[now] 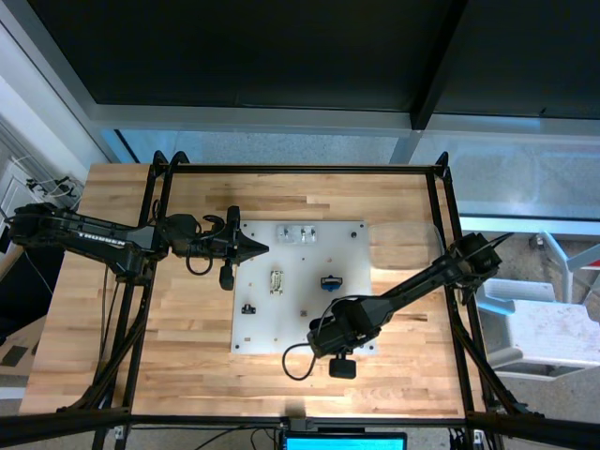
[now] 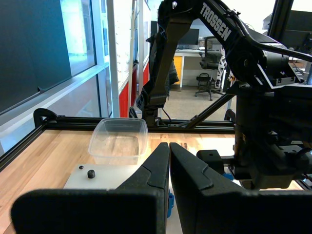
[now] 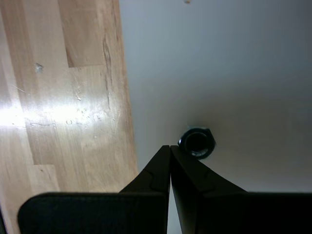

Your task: Unfasten the M12 fastener and place in the container

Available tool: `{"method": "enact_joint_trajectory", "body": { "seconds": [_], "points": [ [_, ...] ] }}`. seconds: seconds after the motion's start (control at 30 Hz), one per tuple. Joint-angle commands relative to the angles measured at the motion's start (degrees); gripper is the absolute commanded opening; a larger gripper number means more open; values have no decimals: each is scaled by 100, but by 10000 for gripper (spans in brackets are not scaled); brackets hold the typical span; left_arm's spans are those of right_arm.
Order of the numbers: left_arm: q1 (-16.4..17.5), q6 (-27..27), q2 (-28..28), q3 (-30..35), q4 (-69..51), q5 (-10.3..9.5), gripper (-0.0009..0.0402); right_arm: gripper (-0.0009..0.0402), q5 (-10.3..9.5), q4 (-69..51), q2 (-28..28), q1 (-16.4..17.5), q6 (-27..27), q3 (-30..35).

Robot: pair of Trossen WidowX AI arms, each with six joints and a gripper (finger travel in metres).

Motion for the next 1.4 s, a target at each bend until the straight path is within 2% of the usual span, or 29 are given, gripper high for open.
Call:
{"method": "enact_joint_trajectory", "body": {
  "seconds": [0.03, 0.3, 0.33, 0.37, 0.43, 0.47, 0.5, 0.53, 0.67, 0.77, 0.8, 0.93, 1.03, 1.1, 1.27, 1.4],
  "points": [
    [0, 0, 2, 0, 2, 2, 0, 0, 116, -42, -2, -7, 48, -28],
    [2, 0, 2, 0, 4, 2, 0, 0, 136, -76, -7, -15, 46, -39],
    [2, 0, 2, 0, 4, 2, 0, 0, 186, -107, -11, -15, 26, -39],
    [0, 0, 2, 0, 2, 2, 0, 0, 448, -195, -31, -15, 42, -35],
    [0, 0, 2, 0, 0, 2, 0, 0, 1235, -507, -98, -13, 280, -7],
    [2, 0, 2, 0, 2, 2, 0, 0, 1502, -636, -129, -13, 380, 26],
    [0, 0, 2, 0, 4, 2, 0, 0, 1631, -708, -155, -11, 444, 52],
    [0, 2, 2, 0, 7, 2, 0, 0, 1626, -713, -190, -13, 470, 55],
    [0, 0, 2, 0, 0, 2, 0, 0, 1521, -734, -262, -9, 496, 55],
    [2, 0, 2, 0, 4, 2, 0, 0, 1172, -726, -293, -2, 483, 55],
    [0, 0, 2, 0, 2, 2, 0, 0, 997, -715, -308, 0, 481, 55],
    [0, 0, 2, 0, 7, 2, 0, 0, 68, -699, -313, 28, 446, 201],
    [0, 0, 2, 0, 2, 2, 0, 0, -372, -673, -308, 46, 437, 376],
    [2, 0, 2, 0, 0, 2, 0, 0, -483, -643, -273, 50, 350, 448],
    [2, 0, 2, 0, 2, 2, 0, 0, -461, -431, -168, 59, 192, 332],
    [0, 0, 2, 0, 2, 2, 0, 0, -271, -315, 0, 55, 92, 260]
  ]
}}
